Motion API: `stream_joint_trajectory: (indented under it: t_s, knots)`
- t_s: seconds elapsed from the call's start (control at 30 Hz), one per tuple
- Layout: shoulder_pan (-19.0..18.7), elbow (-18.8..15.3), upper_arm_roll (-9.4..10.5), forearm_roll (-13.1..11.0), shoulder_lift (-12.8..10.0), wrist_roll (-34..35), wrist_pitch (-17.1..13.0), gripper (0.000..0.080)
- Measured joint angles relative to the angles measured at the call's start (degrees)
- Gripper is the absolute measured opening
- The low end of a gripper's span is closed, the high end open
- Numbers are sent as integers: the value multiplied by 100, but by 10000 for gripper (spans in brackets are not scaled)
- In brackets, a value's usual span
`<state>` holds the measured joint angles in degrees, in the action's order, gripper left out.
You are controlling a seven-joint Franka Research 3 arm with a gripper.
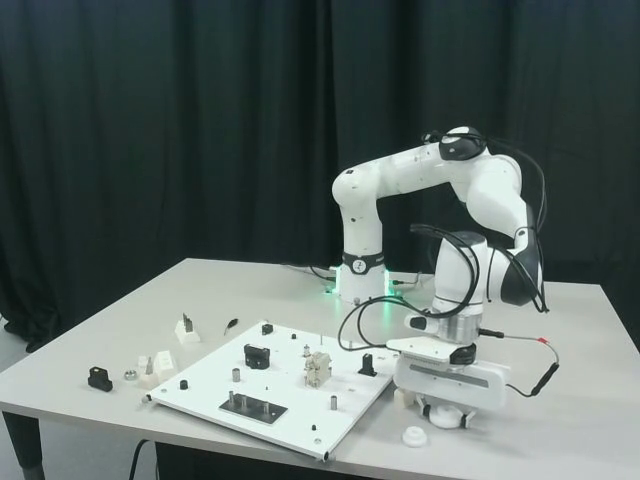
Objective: Insert large gear.
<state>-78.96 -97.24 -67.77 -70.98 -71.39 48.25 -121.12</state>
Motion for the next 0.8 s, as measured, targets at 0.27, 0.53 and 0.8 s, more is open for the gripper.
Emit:
stream_joint_trajectory:
  t_s: [0.27, 0.53, 0.8]
  knots:
    - [-1, 0, -84, 50, 16, 0, 62, 599]
    - [0, 0, -166, 55, 19, 0, 133, 597]
    - [16, 0, -274, 91, 21, -94, 142, 597]
